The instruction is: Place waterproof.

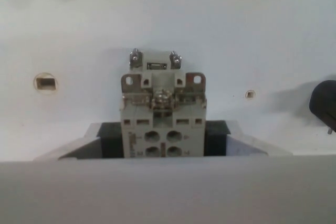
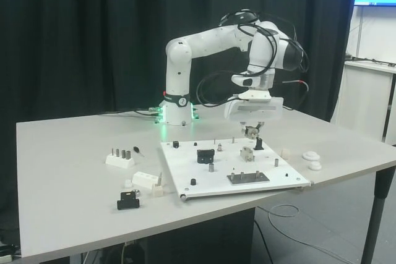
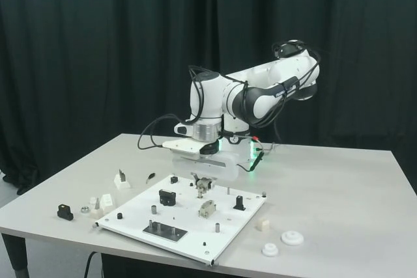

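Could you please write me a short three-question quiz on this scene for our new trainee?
1. True or false: the gripper holds the connector part above the white board.
2. What lies on the grey table past the board's edge, opposite the side with the small holders?
A. two white discs
B. a green cup
C. a black cable reel
3. Fill in: the flat grey metal plate lies on the ____.

Key: 1 true; 2 A; 3 white board.
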